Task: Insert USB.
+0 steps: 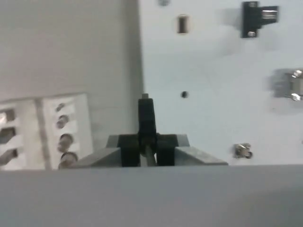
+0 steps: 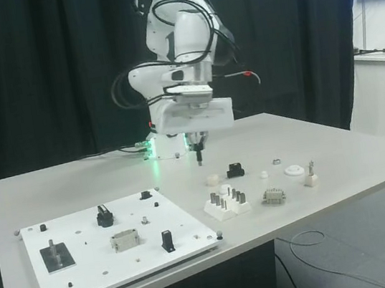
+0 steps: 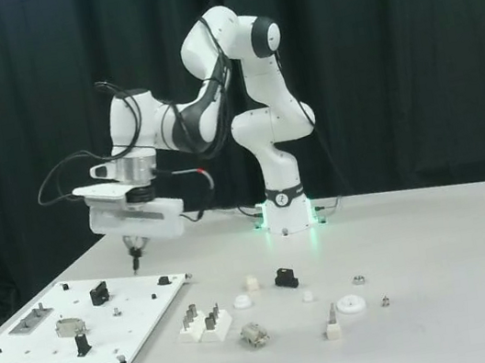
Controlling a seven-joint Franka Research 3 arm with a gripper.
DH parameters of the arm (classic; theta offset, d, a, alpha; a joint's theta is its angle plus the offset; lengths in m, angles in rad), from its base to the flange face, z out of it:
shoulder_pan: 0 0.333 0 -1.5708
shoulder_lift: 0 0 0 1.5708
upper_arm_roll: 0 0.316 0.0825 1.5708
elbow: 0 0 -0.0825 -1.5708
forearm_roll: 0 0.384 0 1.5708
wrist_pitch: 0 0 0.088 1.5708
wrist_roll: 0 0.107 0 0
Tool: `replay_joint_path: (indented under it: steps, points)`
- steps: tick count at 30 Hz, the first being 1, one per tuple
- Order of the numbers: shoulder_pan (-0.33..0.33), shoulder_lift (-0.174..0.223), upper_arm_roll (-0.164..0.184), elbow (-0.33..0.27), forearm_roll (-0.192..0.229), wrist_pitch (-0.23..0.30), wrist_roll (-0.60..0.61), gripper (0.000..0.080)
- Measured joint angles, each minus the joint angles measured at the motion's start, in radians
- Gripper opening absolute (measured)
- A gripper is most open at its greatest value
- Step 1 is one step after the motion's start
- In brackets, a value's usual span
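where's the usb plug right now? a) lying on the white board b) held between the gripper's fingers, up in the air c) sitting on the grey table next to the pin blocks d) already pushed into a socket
b: the gripper is closed on the USB plug, and both room views show the plug hanging clear above the white board, touching nothing.

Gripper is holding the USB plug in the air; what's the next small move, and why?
Probably carry it further over the white board, then lower. The gripper is shut on the black USB plug, which hangs above the board's edge in the wrist view, clear of the surface in both room views. Which socket takes it isn't clear.
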Motion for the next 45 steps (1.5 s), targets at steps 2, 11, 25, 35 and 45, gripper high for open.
replay_joint_path:
  steps: [2, 11, 25, 35, 45]
  points:
    - [-0.014, 0.009, 0.000, 0.018, 0.009, -0.009, 0.029, 0.0068]
    - [-0.070, 0.039, 0.000, 0.091, 0.073, -0.065, 0.126, 0.0068]
    - [-0.132, 0.107, -0.003, 0.188, 0.195, -0.099, 0.276, 0.0068]
    - [-0.178, 0.184, -0.003, 0.276, 0.242, -0.099, 0.434, 0.0068]
    - [-0.213, 0.255, -0.004, 0.358, 0.272, -0.101, 0.658, 0.0068]
